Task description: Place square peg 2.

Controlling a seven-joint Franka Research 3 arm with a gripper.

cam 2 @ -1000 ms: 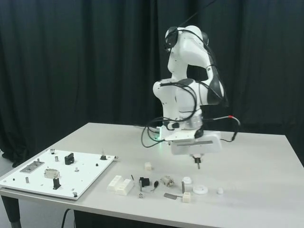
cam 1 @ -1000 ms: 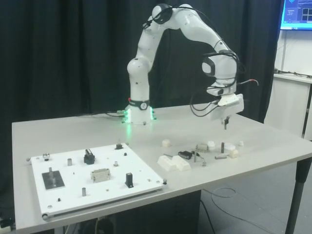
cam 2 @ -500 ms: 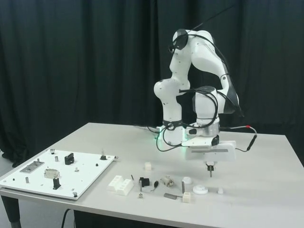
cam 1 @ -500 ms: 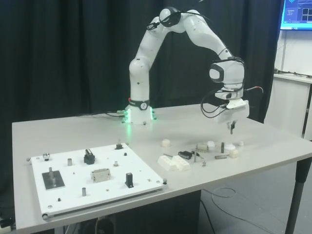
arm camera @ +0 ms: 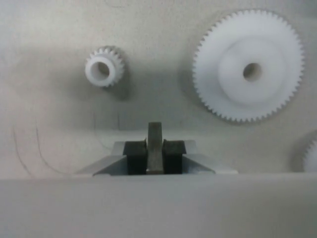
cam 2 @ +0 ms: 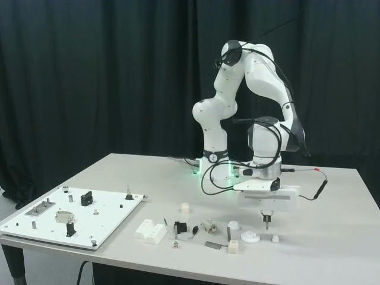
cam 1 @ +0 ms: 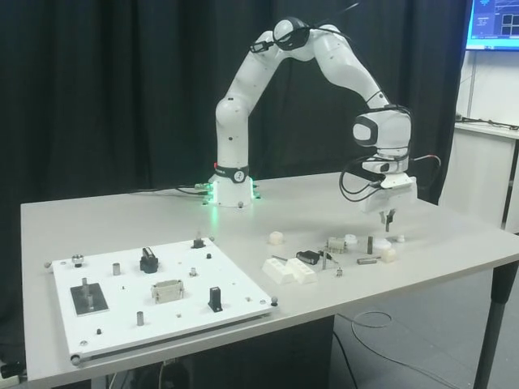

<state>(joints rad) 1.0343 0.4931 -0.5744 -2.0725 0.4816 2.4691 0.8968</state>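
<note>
Clearly the carrying has begun but the placing has not — the square peg (arm camera: pixel 154 148) is already clamped between the jaws, a slim grey bar standing upright between the black pads (arm camera: pixel 134 156), while the white board (cam 1: pixel 162 296) where it presumably belongs lies well apart across the grey table (cam 1: pixel 122 219). Seen from the first room view, the gripper (cam 1: pixel 387 217) hangs low over the loose parts, with the board far off toward 8 o'clock. So the grasp looks done; what is left, by my reading, is the lift, the crossing to the board, and the seating in its socket.

The jaws are closed to just the peg's width, gripping its two flat sides — nothing else touches them. In the wrist view a large white gear (arm camera: pixel 249 64) lies at 1 o'clock from the peg and a small white gear (arm camera: pixel 104 67) at 11 o'clock, both apart from it.
</note>
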